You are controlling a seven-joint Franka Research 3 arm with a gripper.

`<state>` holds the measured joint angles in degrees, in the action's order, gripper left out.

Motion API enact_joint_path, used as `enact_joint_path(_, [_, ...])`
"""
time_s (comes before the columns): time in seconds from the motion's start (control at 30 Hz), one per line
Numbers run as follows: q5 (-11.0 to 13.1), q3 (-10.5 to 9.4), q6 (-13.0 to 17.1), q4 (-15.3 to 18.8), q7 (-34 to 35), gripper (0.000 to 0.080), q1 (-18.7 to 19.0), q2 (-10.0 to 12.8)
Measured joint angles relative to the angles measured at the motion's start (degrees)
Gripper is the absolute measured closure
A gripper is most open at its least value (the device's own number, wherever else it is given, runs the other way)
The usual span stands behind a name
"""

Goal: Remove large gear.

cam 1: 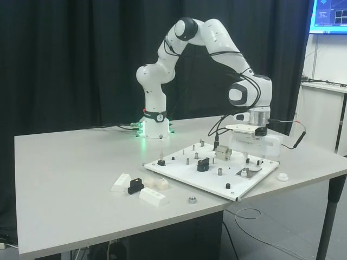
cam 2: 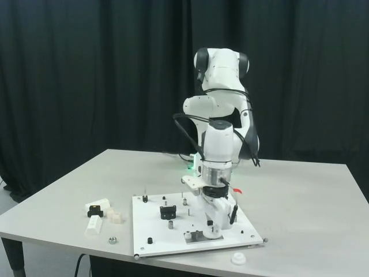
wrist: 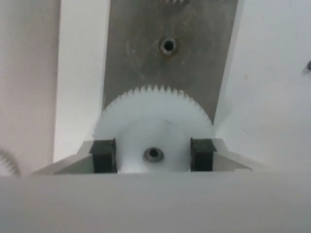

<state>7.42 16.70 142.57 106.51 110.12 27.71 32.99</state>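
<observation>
The large white gear (wrist: pixel 155 109) sits between my gripper's (wrist: pixel 153 155) two black pads (wrist: pixel 103 155), which press on its raised hub from both sides. Its toothed rim hangs over a grey metal plate (wrist: pixel 146 58) with a screw hole (wrist: pixel 168 45). From the first room view, the gripper (cam 1: pixel 255 158) points straight down over the near right corner of the white board (cam 1: pixel 179 174), just above the grey plate (cam 1: pixel 246 172). The second room view shows the gripper (cam 2: pixel 214 224) low over the board (cam 2: pixel 150 239), with the gear mostly hidden under it.
A smaller gear's teeth (wrist: pixel 7 163) show at the wrist picture's edge. Pegs and a black fixture (cam 1: pixel 203 164) stand on the board. Beside it lie white blocks (cam 1: pixel 122 181), a black piece (cam 1: pixel 135 186), a nut (cam 1: pixel 191 200) and a white round part (cam 1: pixel 282 176).
</observation>
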Motion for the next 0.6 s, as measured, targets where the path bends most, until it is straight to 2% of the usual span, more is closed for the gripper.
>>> enact_joint_path(0.6, [0.00,0.23,-7.32,-0.51,0.00,0.0477,-0.33,-4.29])
